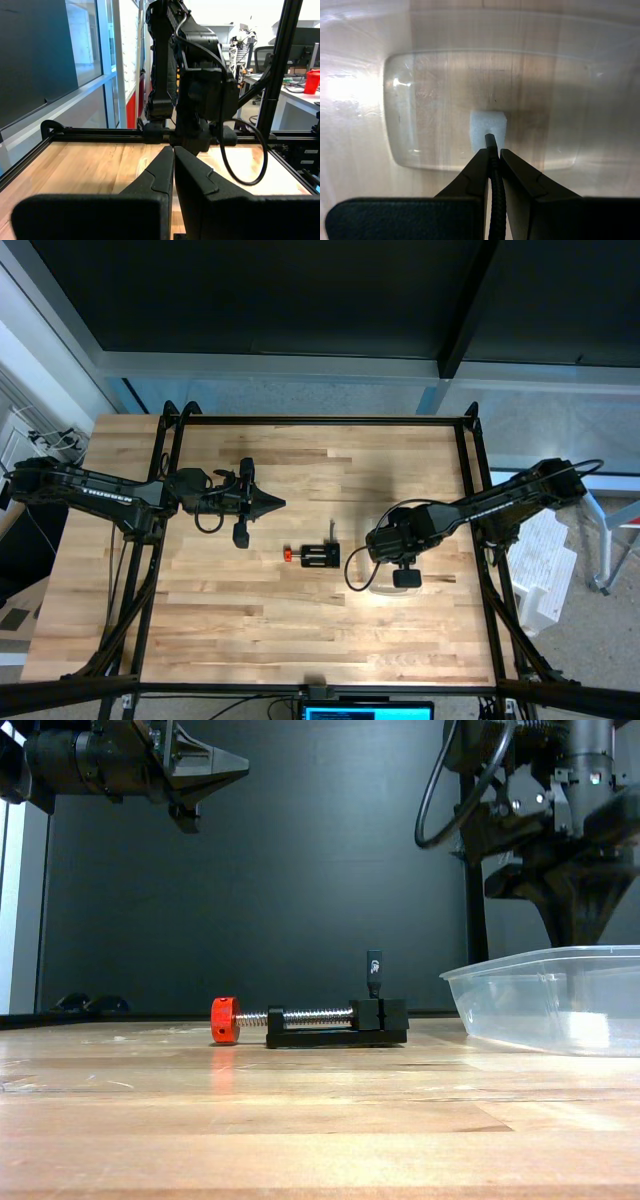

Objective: Pick the USB-C connector and install on taskboard

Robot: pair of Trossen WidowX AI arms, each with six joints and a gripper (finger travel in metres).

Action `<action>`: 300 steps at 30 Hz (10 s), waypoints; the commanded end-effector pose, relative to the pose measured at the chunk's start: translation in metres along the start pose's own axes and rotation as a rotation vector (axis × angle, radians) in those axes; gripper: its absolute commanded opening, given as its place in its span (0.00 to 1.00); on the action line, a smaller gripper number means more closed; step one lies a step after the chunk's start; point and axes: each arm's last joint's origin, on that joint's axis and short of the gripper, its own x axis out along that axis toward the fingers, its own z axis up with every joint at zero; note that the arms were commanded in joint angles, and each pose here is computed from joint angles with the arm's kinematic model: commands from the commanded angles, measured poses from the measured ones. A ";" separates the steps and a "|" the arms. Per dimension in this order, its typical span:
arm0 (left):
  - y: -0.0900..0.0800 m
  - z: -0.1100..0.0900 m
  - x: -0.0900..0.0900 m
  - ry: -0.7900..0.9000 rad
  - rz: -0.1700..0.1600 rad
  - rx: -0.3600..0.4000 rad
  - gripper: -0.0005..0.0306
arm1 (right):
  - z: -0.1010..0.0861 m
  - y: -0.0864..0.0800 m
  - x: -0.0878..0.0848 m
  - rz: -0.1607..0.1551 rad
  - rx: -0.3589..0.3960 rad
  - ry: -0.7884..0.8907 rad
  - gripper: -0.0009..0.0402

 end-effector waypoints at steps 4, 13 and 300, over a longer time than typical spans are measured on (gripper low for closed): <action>0.000 0.000 0.000 0.000 0.000 0.000 0.02 | 0.004 0.000 -0.024 0.000 0.018 0.000 0.02; 0.000 0.000 0.000 0.000 0.000 0.000 0.02 | 0.012 -0.002 -0.063 -0.036 0.019 -0.010 0.02; 0.000 0.000 0.000 0.000 0.000 0.000 0.02 | 0.063 -0.028 -0.100 0.033 0.060 -0.728 0.48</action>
